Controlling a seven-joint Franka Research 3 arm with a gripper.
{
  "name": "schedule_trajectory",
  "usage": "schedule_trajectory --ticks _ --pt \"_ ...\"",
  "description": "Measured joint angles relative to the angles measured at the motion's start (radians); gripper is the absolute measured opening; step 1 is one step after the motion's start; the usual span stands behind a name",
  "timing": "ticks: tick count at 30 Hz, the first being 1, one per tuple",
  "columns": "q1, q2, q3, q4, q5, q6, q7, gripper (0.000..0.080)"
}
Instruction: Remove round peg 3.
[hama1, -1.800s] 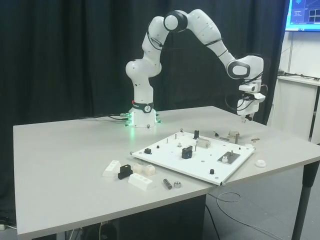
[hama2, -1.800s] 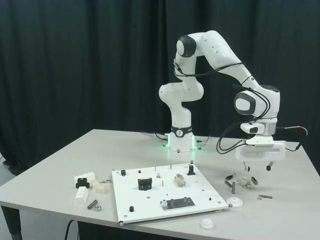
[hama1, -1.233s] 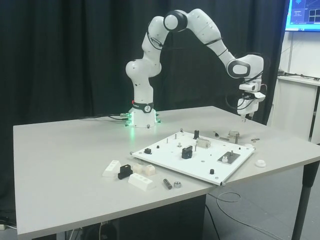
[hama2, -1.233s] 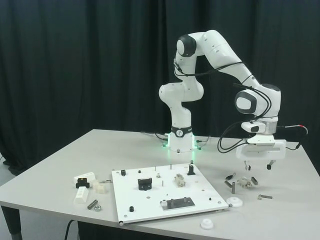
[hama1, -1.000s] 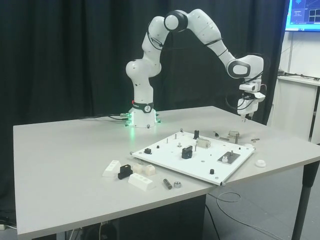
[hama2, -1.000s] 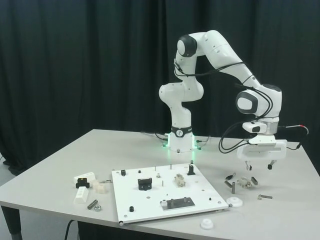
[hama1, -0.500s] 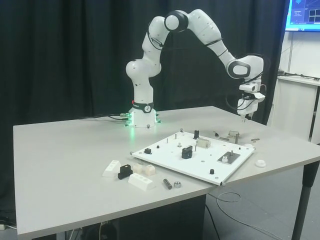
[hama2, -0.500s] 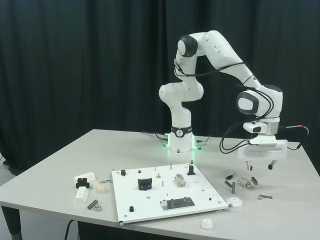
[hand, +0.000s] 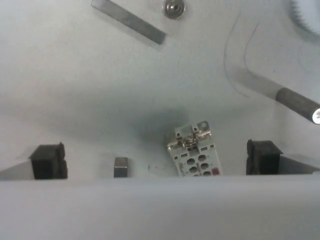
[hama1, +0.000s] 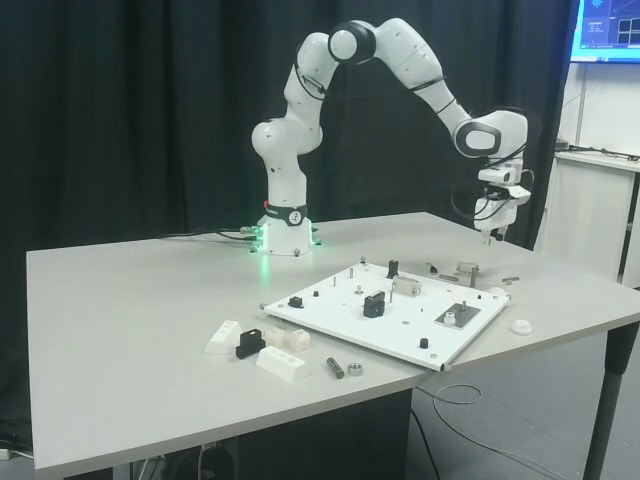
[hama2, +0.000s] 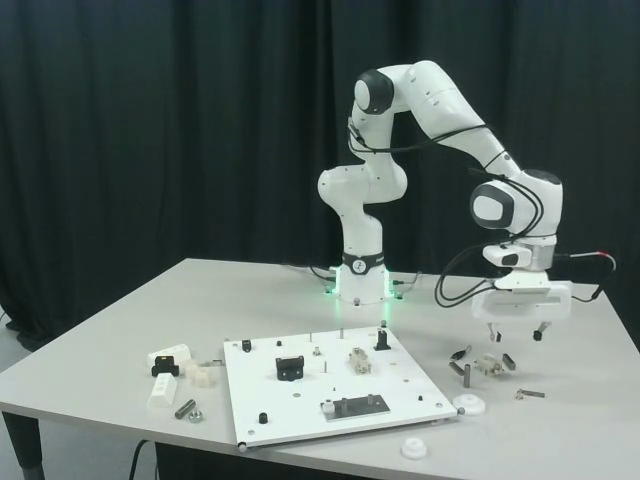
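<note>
Above the connector (hand: 194, 154) — spread fingers (hand: 48, 161), empty.

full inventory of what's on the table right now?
white board: 1, white, table's front middle, carrying small black and grey fittings
black bracket: 1, black, on the board
white blocks: a few, white, on the table beside the board, with a black piece among them
connector: 1, white and grey, on the table under the gripper
pin: 1, grey, near the connector
white discs: 2, white, on the table off the board's corner
table: 1, grey
arm base light: green
gripper: 1, open, above the connector, holding nothing
</note>
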Motion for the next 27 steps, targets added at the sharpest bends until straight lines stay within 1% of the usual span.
schedule_trajectory --ticks 4,9,16,20,27 --pt "0.0 -0.002 -0.007 0.003 -0.003 -0.015 -0.001 0.08" --pt "0.0 -0.015 -0.024 0.004 -0.006 -0.056 -0.001 0.08" --pt "-0.005 -0.05 -0.057 0.002 -0.008 -0.133 -0.002 0.08" --pt "-0.018 -0.074 -0.072 -0.006 -0.016 -0.174 -0.023 0.08" --pt "-0.069 -0.121 -0.076 -0.043 -0.027 -0.232 -0.114 0.08"
